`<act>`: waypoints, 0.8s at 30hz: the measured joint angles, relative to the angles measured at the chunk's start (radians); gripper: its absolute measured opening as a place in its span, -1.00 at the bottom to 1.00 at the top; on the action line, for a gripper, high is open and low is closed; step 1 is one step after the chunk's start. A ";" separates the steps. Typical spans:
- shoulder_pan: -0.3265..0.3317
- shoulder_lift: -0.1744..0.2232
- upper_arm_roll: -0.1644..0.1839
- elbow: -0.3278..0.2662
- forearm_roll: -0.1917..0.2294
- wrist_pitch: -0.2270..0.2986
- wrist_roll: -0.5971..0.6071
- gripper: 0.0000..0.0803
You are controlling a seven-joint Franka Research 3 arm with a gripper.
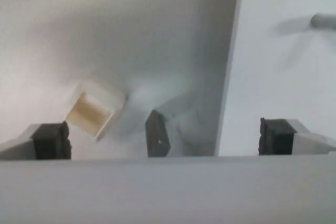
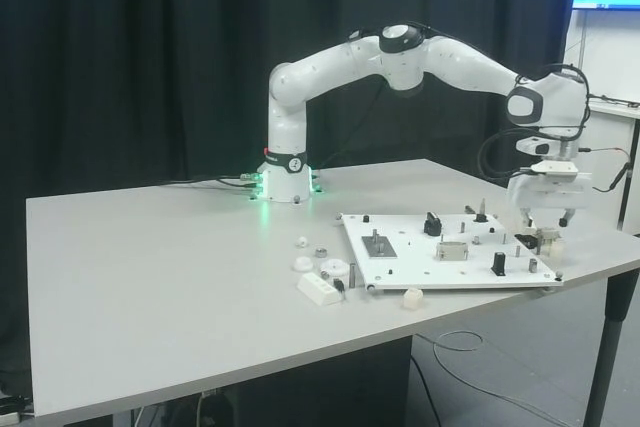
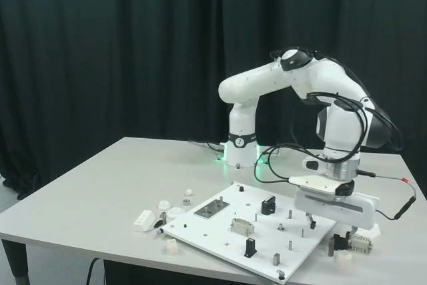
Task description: Remove square peg 4.
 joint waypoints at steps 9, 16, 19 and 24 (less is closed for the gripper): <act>-0.046 -0.003 0.000 0.000 -0.006 0.032 -0.080 0.99; -0.092 -0.008 0.004 0.000 0.008 0.057 -0.100 0.99; -0.110 -0.012 0.005 0.000 0.028 0.067 -0.111 0.99; -0.138 -0.025 0.005 0.000 0.073 0.085 -0.147 0.99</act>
